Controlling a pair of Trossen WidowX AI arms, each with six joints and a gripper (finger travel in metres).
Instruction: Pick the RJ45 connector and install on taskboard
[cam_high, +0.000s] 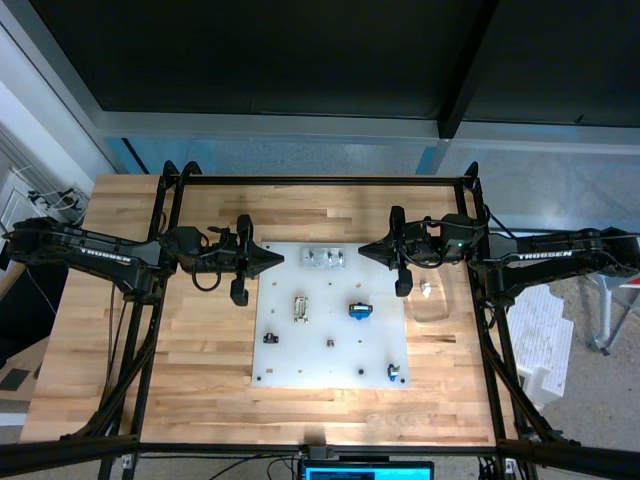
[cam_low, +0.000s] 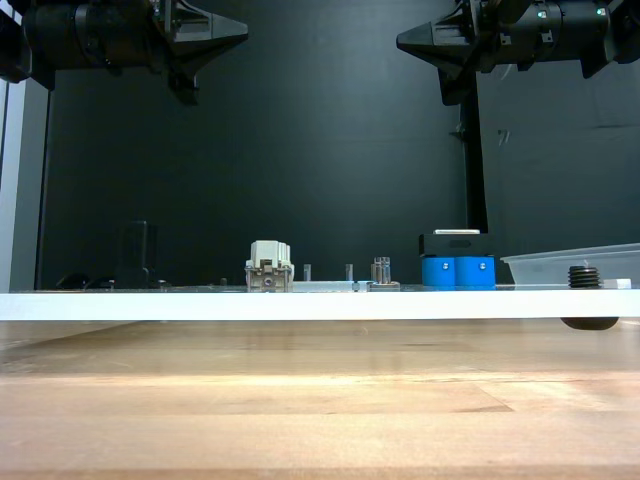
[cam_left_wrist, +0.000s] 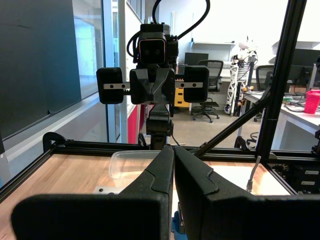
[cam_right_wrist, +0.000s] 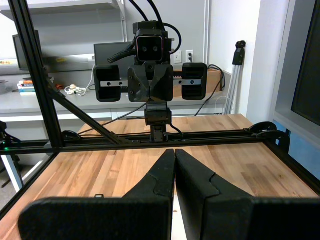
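Left gripper (cam_high: 278, 258) hangs high above the desk (cam_high: 110, 330), over the far left corner of the white board (cam_high: 300, 362). Its arm is stretched level and points inward to the right. Its fingers (cam_left_wrist: 160, 175) lie pressed together with nothing between them.

Facing it across the board's far edge, the right gripper (cam_high: 364, 250) hangs at the same height on an arm stretched level and pointing left. Its fingers (cam_right_wrist: 162, 175) are likewise pressed together and hold nothing. The two tips are well apart.

At the board's near right corner sits the small blue jack (cam_high: 397, 374). From above its top shows pale with some grey, too small to tell whether a plug is seated. The left wrist view shows a thin grey cable (cam_left_wrist: 253, 174) rising from that part of the board, its long axis near upright and leaning slightly, its lower end down at the board. The connector at its foot cannot be made out.

Right of the board, below the right arm, the clear tray (cam_high: 445, 312) lies on the desk, and the white block (cam_high: 426, 290) in it shows pale all over.
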